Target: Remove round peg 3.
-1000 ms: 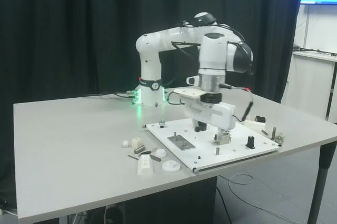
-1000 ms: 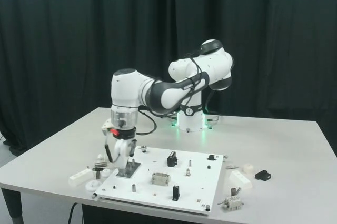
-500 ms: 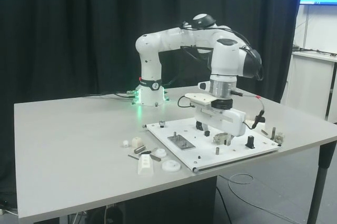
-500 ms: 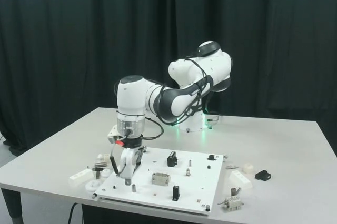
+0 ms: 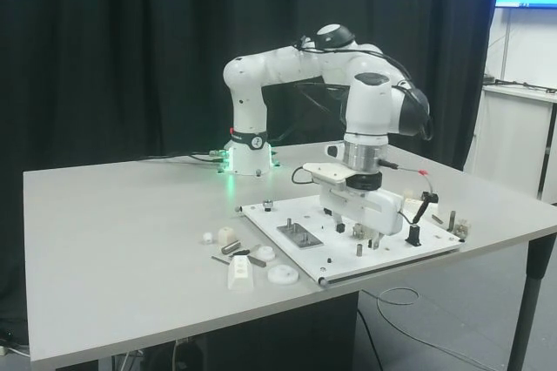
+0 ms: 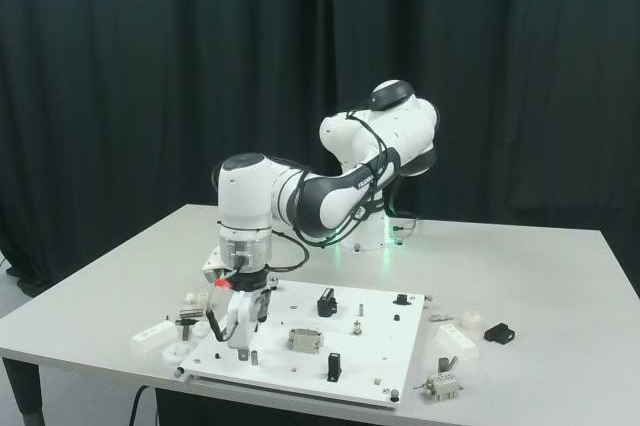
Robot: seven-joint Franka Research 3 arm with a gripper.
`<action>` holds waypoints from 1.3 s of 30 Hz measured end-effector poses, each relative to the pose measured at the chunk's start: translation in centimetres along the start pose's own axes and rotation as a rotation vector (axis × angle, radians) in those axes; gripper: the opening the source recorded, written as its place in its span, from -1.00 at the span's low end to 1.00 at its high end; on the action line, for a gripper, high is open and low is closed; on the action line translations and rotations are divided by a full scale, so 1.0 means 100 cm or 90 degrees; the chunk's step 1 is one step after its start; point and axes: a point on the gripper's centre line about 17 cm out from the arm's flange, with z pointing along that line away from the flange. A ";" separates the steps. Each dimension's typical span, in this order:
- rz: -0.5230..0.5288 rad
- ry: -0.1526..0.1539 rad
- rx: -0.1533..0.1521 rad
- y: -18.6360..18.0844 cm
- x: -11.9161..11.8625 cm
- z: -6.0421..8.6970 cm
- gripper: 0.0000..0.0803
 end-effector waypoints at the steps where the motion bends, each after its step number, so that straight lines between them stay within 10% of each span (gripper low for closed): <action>1: -0.001 -0.002 -0.001 0.000 -0.001 0.002 0.99; 33: -0.010 0.005 -0.008 -0.007 -0.008 0.025 0.99; 34: -0.010 0.005 -0.007 -0.007 -0.008 0.026 0.74; 39: -0.011 0.003 -0.007 -0.008 -0.010 0.029 0.74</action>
